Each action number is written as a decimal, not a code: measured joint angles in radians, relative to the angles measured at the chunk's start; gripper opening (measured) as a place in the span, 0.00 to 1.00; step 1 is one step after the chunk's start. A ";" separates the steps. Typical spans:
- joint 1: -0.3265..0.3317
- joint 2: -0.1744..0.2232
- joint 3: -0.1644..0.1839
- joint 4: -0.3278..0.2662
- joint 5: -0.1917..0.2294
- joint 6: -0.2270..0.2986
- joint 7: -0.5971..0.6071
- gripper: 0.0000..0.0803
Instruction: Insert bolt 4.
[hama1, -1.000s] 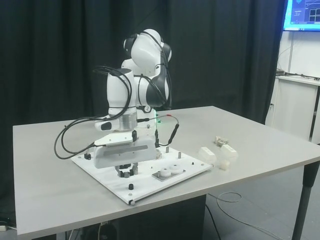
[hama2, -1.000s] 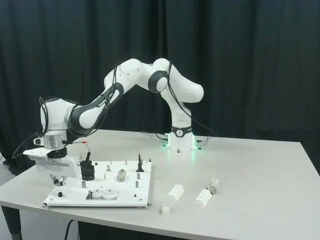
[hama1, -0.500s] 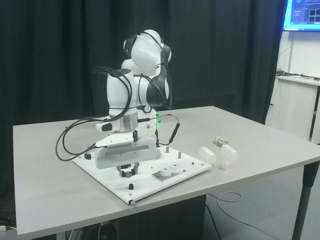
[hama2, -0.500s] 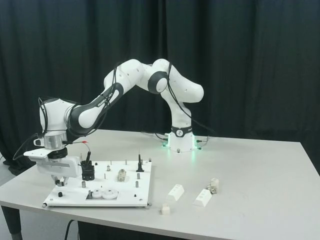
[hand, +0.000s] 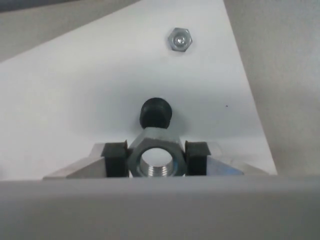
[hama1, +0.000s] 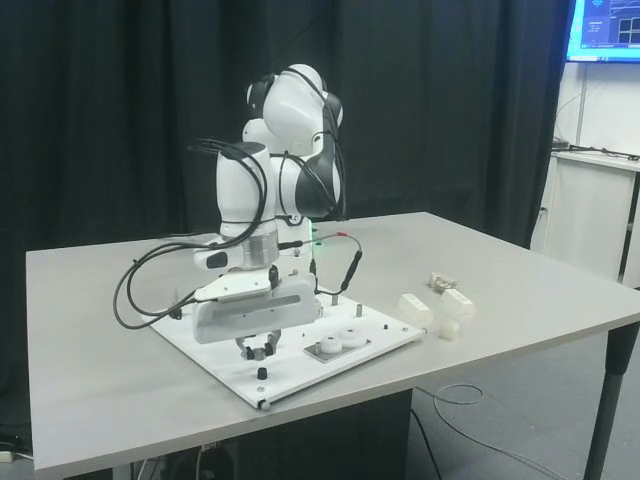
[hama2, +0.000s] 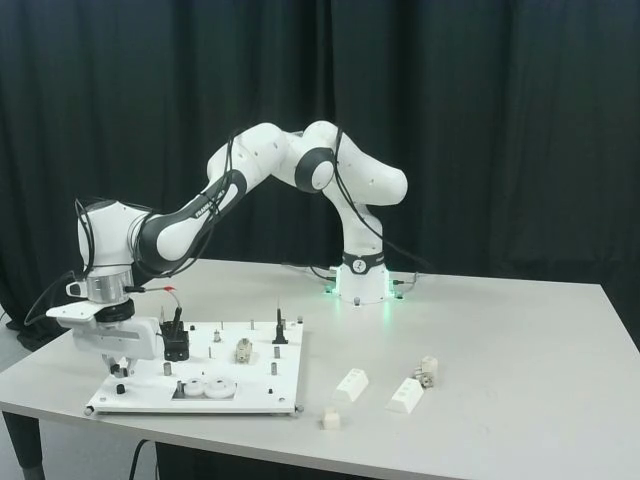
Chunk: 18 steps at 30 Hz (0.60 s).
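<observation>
While the gripper (hand: 155, 159) clamps a grey hex nut (hand: 155, 161) between its black pads (hand: 114, 159), it hangs just above the white board (hama2: 250, 385) near the board's corner. Directly below stands a black-headed bolt (hand: 155, 112), seated in the board. Farther off, a second small hex nut (hand: 180, 40) lies near the board's edge.
</observation>
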 joint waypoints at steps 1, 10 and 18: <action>0.000 0.002 0.000 0.002 0.000 -0.001 0.000 0.30; 0.000 0.015 -0.004 0.020 0.000 -0.017 0.005 0.30; 0.000 0.027 -0.005 0.037 0.000 -0.025 0.006 0.30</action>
